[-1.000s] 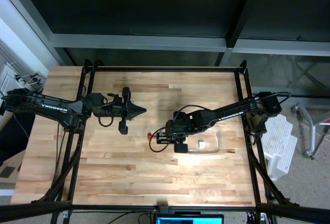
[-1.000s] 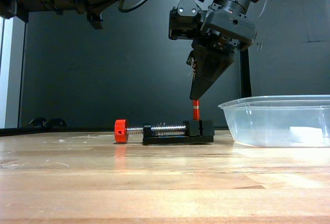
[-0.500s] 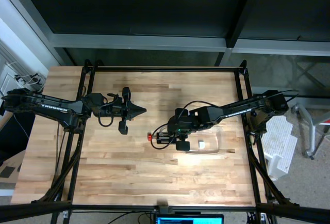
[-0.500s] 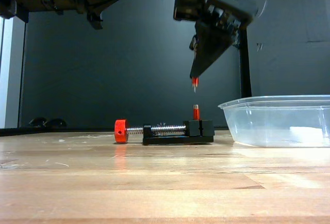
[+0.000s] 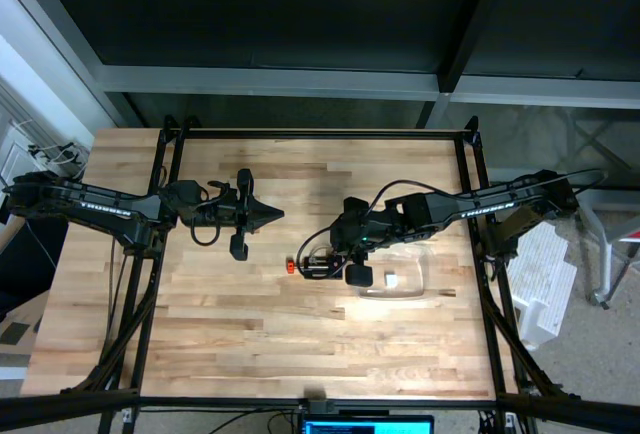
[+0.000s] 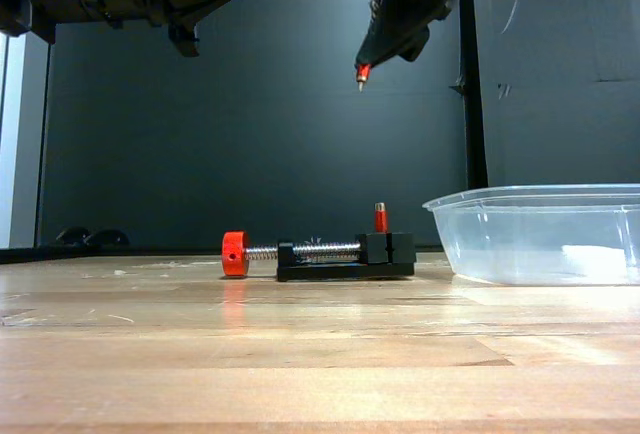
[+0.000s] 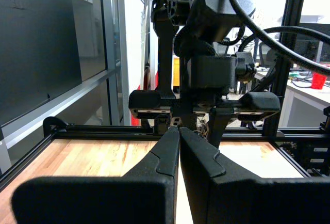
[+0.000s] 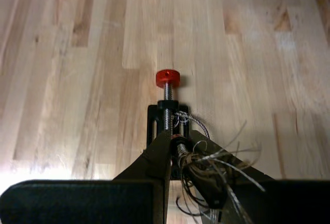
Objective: Remove the RCA connector from the receptacle and place in the container
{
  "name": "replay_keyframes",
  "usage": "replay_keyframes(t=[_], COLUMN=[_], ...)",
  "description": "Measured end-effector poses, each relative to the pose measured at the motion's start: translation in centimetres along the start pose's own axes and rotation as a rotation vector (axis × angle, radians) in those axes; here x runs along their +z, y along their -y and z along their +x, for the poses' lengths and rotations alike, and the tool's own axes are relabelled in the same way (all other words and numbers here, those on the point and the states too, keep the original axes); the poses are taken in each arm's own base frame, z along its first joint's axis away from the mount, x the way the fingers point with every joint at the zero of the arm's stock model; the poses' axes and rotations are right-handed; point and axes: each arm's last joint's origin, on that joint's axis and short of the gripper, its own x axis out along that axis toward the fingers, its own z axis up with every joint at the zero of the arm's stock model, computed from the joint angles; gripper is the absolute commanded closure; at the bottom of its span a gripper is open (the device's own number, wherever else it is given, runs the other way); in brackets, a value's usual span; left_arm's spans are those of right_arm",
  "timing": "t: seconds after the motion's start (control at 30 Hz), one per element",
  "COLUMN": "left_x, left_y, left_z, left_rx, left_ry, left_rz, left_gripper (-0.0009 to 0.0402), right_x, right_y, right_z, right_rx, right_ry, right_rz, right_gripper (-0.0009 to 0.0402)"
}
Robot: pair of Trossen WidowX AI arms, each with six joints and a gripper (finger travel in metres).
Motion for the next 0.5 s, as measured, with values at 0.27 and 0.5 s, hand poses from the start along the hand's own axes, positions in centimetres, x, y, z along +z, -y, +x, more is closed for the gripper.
replay_keyframes(t=[0.27,0.5], left_x=[0.0,0.0], left_y=[0.0,0.0], left_z=[0.0,0.0], left_rx=[0.000,0.000], left_ry=[0.000,0.000], left_rz=[0.000,0.000], left_gripper=[0.0393,0.0393], right_x=[-0.4,-2.2], right_y=[0.0,-0.2], right_z=[-0.1,-0.6], right_rx=[-0.003,0.000], right_ry=[-0.038,-0.068], right_rz=[-0.003,0.007], right_gripper=[0.0393,0.0393])
